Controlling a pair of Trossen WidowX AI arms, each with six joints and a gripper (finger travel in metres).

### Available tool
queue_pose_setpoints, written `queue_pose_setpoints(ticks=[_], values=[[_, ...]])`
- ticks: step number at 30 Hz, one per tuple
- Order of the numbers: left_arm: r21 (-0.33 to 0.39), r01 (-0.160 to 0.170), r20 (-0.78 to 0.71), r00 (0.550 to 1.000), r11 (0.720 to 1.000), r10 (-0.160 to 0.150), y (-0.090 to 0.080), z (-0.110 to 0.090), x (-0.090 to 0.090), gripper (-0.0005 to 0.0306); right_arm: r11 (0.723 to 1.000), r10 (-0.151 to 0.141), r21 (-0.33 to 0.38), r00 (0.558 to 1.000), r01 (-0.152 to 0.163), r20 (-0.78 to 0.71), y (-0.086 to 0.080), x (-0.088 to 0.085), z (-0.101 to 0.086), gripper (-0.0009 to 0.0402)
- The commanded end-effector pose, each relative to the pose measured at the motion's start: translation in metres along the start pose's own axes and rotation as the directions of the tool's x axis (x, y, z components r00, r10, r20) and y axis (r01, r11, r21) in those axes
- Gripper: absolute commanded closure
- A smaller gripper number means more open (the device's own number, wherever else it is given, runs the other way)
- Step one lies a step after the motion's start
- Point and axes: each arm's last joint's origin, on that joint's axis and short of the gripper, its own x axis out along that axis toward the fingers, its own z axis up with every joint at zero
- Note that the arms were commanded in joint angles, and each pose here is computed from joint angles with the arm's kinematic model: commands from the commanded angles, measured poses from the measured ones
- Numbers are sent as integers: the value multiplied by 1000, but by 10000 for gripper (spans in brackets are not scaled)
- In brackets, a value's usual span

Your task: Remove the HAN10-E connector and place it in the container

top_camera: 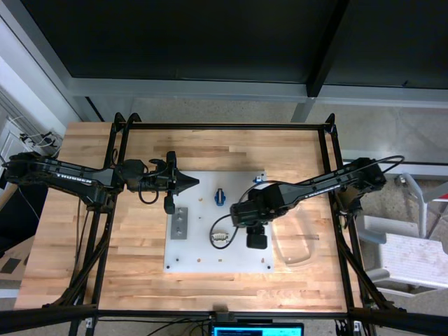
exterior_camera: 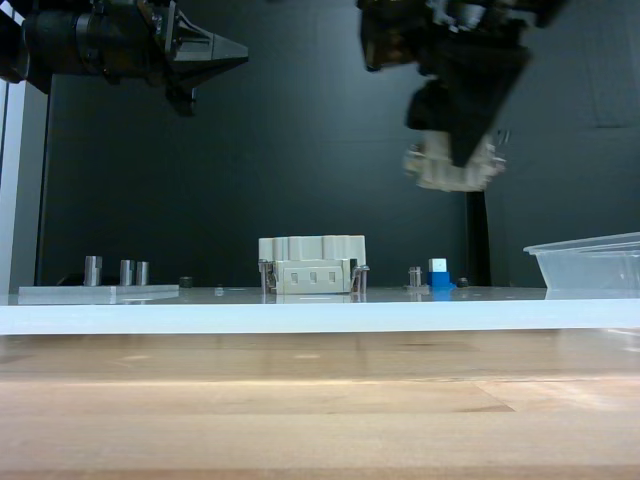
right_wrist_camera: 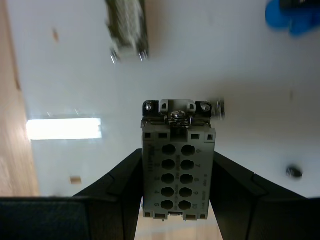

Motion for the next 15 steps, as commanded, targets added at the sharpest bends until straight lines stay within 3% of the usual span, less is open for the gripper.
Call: queue_pose_setpoints(ticks=[1, 15], values=[[0, 0, 0, 1000, 1000, 0, 0, 0, 0, 300, 999, -5, 36, 1000, 5, -14, -5, 0, -15, 365], [0, 0, 0, 1000, 1000, 0, 0, 0, 0, 300, 993, -16, 117, 999, 22, -51, -19, 2, -64, 366]])
